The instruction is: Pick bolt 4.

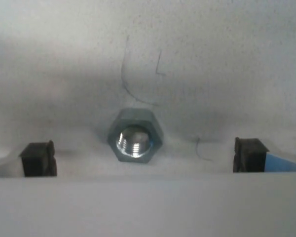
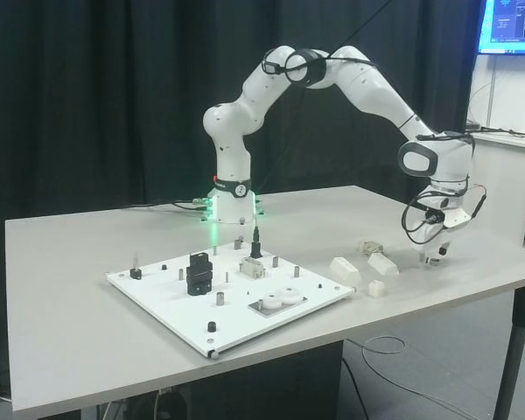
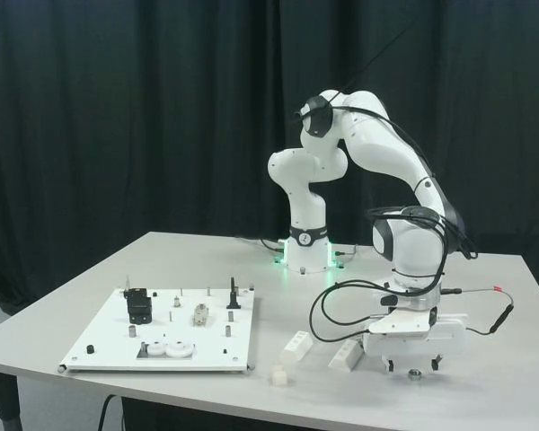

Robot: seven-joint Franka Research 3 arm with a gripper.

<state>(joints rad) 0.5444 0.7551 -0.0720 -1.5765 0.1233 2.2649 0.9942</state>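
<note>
A grey hexagonal metal piece with a threaded hole [image 1: 135, 136] stands on the grey table, seen end-on in the wrist view. It lies between my two black fingertips [image 1: 38, 159], with a wide gap on each side. My gripper [image 1: 143, 158] is open and low over the table, straddling the piece without touching it. In the second room view the same small piece [image 3: 414, 373] sits under the gripper [image 3: 412, 364] near the table's front right. In the first room view the gripper [image 2: 437, 255] hovers just above the table at the right.
A white assembly board [image 2: 227, 302] with black and grey parts lies at the front left. Three white blocks [image 2: 367, 267] sit on the table between the board and the gripper. Cables hang from the wrist [image 3: 359, 292]. The table's front edge is close.
</note>
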